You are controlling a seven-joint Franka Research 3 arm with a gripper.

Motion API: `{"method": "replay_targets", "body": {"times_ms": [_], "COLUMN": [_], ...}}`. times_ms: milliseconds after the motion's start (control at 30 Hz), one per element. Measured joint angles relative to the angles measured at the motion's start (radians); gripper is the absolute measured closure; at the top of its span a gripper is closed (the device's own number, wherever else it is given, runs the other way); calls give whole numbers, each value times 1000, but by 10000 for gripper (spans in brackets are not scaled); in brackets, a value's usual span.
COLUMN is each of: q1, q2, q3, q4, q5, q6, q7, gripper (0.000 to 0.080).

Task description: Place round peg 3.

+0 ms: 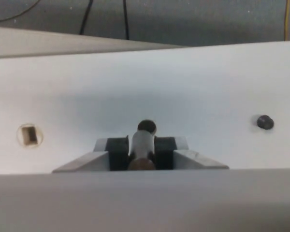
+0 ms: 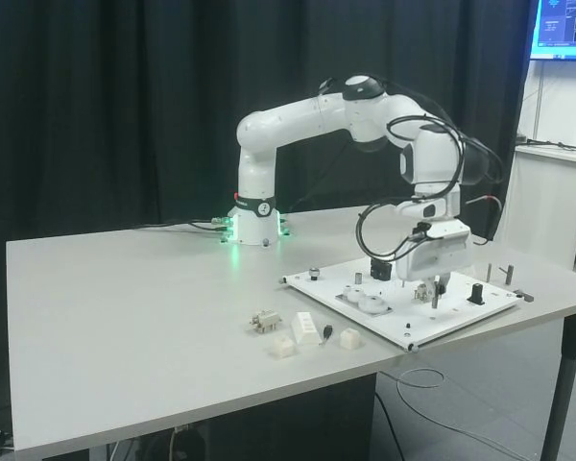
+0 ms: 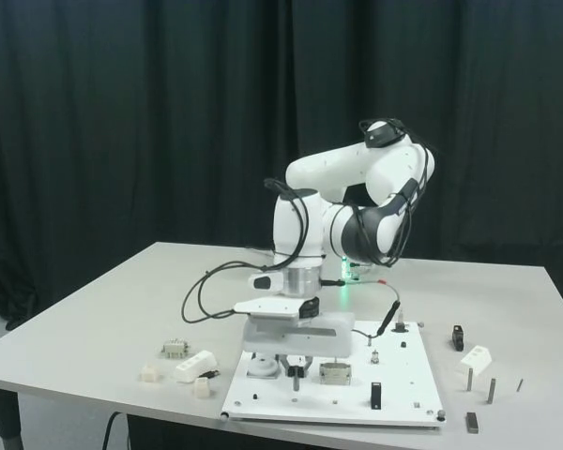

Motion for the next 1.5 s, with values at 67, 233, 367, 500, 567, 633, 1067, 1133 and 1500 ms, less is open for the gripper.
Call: {"method": "replay_targets", "body": {"times_ms": [67, 233, 367, 500, 567, 633, 1067, 1133, 1500], "q1": [1, 1, 1, 1, 1, 0, -7, -8, -18], "q2": [0, 1, 2, 3, 3, 3, 3, 3, -3], "q3": [-11, -24, -25, -25, -25, -25, -34, -39, -67], "q4": [2, 6, 7, 7, 7, 7, -5, -14, -99], "q5": [-2, -6, -11, -13, -14, -15, -64, -76, -101], "q6": [-13, -31, -31, -31, -31, -30, -12, -9, 20], "q7": [6, 12, 12, 12, 12, 12, 10, 8, -80], "gripper": [696, 696, 696, 697, 697, 697, 697, 697, 697]}}
